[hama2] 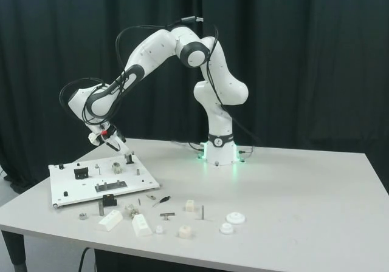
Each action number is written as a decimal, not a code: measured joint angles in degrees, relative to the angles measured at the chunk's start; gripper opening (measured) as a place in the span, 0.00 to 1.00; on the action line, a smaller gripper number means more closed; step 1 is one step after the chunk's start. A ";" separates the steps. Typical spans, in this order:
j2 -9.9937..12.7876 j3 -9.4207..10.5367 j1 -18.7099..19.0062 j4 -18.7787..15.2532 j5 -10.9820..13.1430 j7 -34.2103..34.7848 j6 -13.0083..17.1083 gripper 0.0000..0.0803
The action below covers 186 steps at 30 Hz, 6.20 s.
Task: Place square peg 3.
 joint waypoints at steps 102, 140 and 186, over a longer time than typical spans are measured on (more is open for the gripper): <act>-5.07 12.62 11.64 6.96 5.90 16.89 1.95 0.09; 1.33 22.92 16.04 9.74 5.86 20.12 7.82 0.09; 2.30 27.89 16.26 9.85 0.21 26.97 12.90 0.75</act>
